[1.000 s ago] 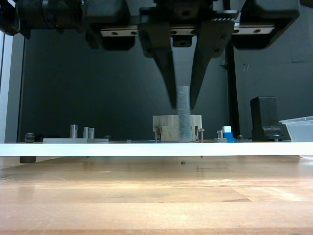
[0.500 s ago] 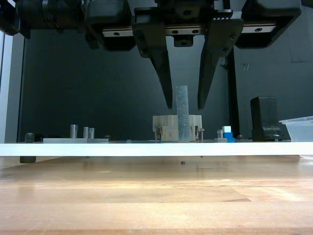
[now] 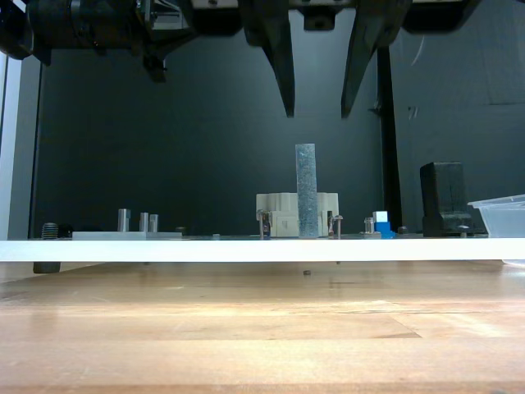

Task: Pick the 16mm bar and place in it's hole on the taskboard

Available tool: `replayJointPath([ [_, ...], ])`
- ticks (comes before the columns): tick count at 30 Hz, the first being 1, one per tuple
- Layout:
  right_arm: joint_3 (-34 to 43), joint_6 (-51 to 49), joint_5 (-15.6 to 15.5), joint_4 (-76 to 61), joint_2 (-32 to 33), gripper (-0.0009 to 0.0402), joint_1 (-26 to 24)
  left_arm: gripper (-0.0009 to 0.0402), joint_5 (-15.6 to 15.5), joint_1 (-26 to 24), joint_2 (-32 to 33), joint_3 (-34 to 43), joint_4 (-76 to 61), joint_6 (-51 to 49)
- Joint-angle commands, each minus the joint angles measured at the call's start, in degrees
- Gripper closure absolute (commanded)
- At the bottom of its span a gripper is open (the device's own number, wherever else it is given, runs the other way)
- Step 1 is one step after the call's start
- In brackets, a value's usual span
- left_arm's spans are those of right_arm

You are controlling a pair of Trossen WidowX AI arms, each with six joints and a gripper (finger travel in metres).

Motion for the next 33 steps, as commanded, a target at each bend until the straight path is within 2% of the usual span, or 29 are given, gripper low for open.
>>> replayJointPath([
  [1, 0.0, 0.0, 0.0, -0.2, -0.7, 0.0249, 0.0, 0.0393, 0.0, 0.0, 0.0, 0.0, 0.0, 0.0],
  [12, 0.0, 0.1, 0.0, -0.2, -1.5, 0.0231, -0.2, 0.0393, 0.0, 0.0, 0.0, 0.0, 0.0, 0.0],
  [33, 0.0, 0.1, 0.0, -0.2, -1.5, 0.0232, -0.1, 0.0393, 0.0, 0.0, 0.0, 0.0, 0.0, 0.0],
])
